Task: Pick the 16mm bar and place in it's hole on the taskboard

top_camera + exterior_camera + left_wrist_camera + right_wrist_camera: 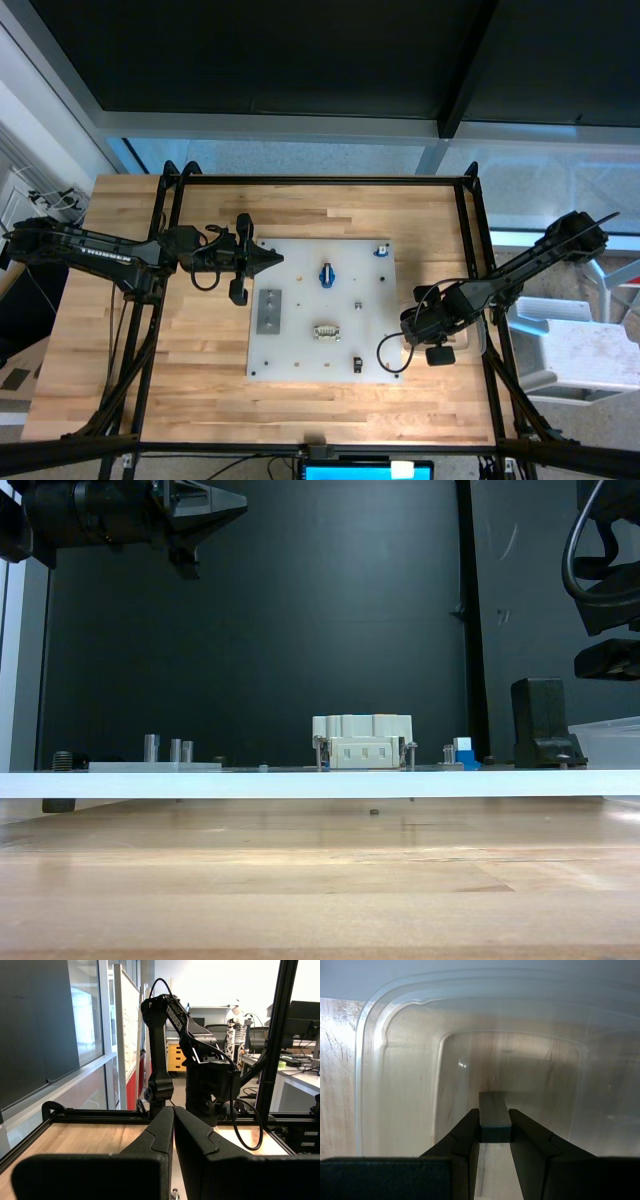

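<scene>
In the right wrist view a dark grey square-ended bar (495,1119) sits between the fingers of my right gripper (494,1126), which is shut on it. The bar hangs inside a clear plastic tray (395,1085); whether it touches the tray floor I cannot tell. From above, my right gripper (418,322) points down just off the right edge of the white taskboard (300,352). My left gripper (268,258) is shut and empty, high over the board's far left corner, and its fingers (192,1132) are pressed together. The grey block (270,310) with holes lies on the board's left side.
Short metal pegs (151,747) stand on the grey block. A beige connector (362,742), a blue part (327,273) and a black block (541,723) also sit on the board. The black frame rails (470,230) run along the table's sides.
</scene>
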Motion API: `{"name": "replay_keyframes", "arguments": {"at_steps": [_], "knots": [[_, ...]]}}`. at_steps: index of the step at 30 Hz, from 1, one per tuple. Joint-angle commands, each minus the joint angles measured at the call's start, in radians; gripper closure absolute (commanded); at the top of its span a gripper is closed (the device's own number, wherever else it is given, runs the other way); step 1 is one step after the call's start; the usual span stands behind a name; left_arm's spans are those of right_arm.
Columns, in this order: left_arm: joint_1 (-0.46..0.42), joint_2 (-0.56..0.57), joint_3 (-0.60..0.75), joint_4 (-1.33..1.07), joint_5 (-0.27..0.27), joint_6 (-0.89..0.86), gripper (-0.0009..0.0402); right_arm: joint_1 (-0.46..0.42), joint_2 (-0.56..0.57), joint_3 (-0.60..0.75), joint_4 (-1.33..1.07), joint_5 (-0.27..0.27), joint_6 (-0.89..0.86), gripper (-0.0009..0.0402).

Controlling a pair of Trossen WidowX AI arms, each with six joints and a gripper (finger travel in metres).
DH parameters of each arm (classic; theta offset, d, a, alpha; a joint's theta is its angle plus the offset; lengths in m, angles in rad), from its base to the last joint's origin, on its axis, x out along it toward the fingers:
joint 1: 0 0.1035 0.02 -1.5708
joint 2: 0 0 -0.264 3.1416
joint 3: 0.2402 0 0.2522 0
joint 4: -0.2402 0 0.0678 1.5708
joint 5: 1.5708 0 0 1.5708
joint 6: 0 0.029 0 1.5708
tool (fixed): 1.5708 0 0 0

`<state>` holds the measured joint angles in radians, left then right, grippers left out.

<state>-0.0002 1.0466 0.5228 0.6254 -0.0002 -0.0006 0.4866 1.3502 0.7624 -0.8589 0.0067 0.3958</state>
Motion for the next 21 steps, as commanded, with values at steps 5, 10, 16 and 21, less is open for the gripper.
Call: {"name": "replay_keyframes", "arguments": {"at_steps": [5, 10, 16, 21], "knots": [[0.000, 0.000, 0.000, 0.000, 0.000, 0.000, 0.0393, 0.000, -0.002, 0.057, -0.098, -0.006, 0.018, 0.0394], [0.000, 0.000, 0.000, 0.000, 0.000, 0.000, 0.0393, 0.000, -0.002, 0.159, -0.154, 0.003, 0.015, 0.0394], [0.000, 0.000, 0.000, 0.000, 0.000, 0.000, 0.0393, -0.001, 0.001, 0.277, -0.162, 0.006, 0.016, 0.0393], [0.000, 0.000, 0.000, 0.000, 0.000, 0.000, 0.0393, -0.001, 0.034, 0.358, -0.238, 0.029, 0.016, 0.0393]]}}
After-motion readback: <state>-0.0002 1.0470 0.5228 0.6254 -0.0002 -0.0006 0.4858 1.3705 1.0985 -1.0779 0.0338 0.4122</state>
